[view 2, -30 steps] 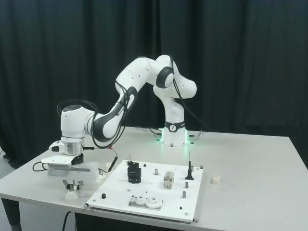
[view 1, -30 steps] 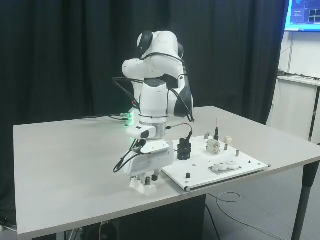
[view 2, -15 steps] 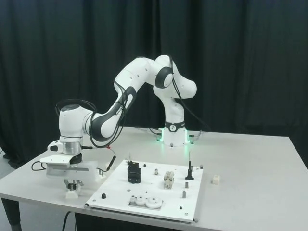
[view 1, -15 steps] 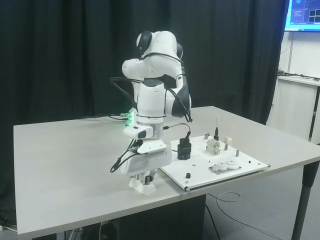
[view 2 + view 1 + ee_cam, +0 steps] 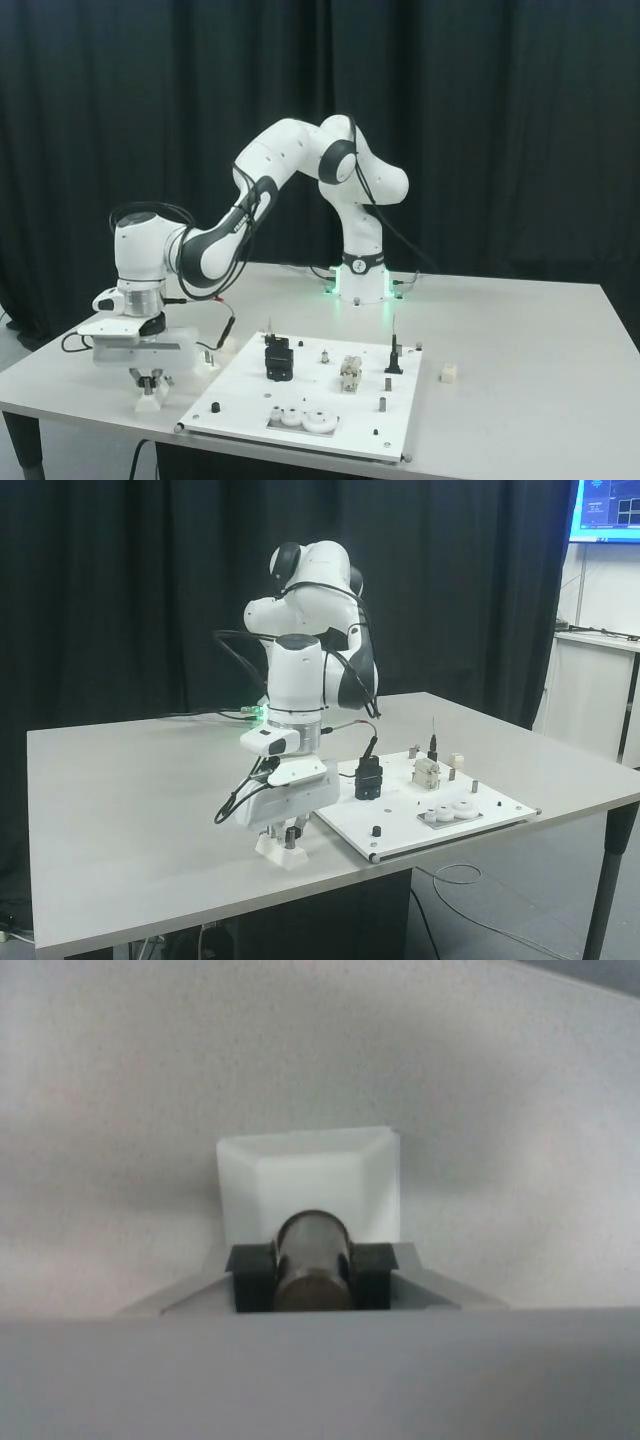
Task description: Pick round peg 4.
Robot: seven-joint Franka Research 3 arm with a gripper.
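— Got the peg?
— Yes. My claw is clenched on the peg, low in the centre of the wrist view, right above its white holder.
— Next?
— I'd judge a straight lift, clear of the holder, over the table.

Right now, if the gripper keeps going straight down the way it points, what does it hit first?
The gripper, shut on the round peg, points straight down at the small white holder below. That block comes first, then the grey table. How large the gap is stays unclear.
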